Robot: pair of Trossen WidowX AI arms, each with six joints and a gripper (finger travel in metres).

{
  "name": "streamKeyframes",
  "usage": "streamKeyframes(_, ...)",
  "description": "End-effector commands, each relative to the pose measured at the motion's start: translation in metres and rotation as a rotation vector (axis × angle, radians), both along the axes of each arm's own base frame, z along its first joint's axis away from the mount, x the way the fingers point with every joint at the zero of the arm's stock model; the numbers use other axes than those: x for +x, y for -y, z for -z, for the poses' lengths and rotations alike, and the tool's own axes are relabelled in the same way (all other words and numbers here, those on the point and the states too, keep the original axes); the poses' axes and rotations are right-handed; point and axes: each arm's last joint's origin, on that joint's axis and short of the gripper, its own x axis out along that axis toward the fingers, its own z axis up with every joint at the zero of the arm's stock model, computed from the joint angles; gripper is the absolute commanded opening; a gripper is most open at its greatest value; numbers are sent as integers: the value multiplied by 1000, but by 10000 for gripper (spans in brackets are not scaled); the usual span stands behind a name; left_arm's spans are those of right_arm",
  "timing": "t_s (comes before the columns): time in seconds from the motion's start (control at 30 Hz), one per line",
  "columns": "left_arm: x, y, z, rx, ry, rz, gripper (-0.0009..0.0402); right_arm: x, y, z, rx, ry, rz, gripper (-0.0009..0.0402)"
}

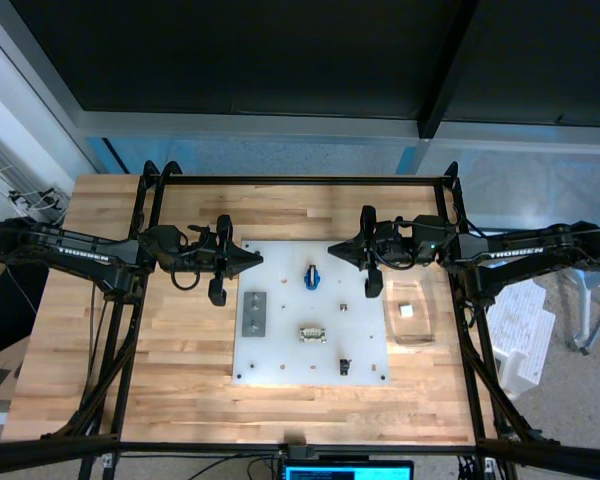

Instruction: Pick the USB connector and install on taskboard

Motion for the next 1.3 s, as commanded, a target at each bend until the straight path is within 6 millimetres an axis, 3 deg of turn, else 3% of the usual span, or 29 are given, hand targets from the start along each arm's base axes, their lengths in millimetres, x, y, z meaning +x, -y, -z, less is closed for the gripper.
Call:
streamKeyframes(0.03, 0, 0, 0, 0, 0, 0, 0, 0, 0, 2, -1, -13, 2, 0)
streamKeyframes(1.3, 0, 0, 0, 0, 0, 0, 0, -2, -1, 15, 11, -16, -4, 0)
